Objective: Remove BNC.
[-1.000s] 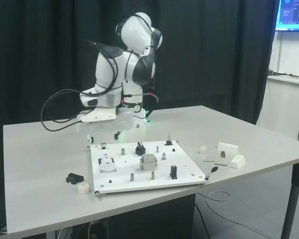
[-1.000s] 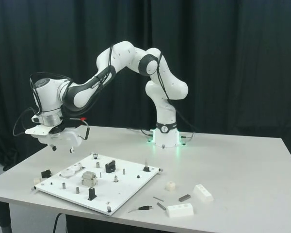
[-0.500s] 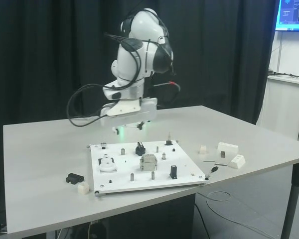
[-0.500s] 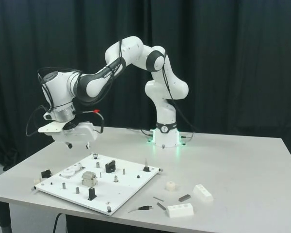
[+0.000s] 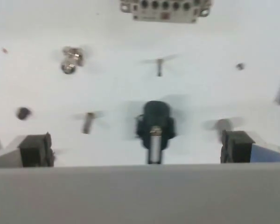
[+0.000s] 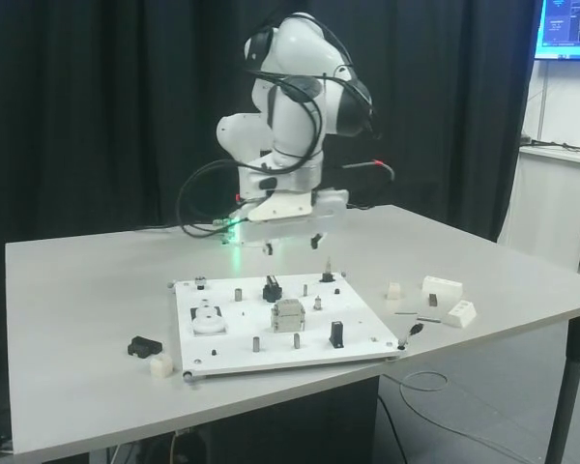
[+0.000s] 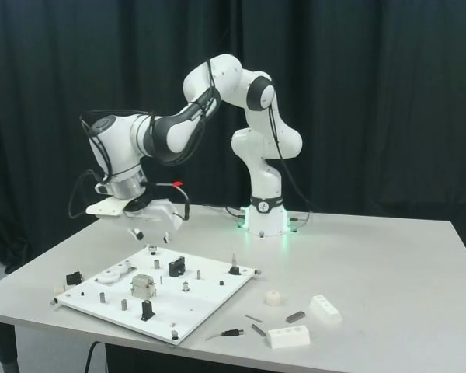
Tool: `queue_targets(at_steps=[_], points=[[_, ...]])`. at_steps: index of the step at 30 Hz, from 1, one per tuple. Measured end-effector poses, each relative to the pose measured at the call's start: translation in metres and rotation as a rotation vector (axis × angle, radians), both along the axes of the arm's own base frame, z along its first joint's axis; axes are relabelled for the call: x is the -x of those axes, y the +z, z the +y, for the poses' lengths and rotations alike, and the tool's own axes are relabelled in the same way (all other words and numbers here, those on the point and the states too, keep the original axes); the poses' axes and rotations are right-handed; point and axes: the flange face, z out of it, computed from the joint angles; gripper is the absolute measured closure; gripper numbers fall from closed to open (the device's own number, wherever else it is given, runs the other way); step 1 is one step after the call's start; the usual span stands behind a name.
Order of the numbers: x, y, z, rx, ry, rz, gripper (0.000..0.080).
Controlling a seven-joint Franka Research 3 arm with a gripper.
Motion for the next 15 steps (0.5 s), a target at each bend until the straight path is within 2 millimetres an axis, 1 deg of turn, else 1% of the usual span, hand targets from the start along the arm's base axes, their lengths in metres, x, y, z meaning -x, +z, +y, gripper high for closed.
queue_targets(at_steps=[6, 15], points=[[-0.002, -0.001, 0.02, 0.045, -0.124, 0.017, 0.0003], [0.002, -0.008, 0.042, 0.127, -0.355, 0.032, 0.0003]])
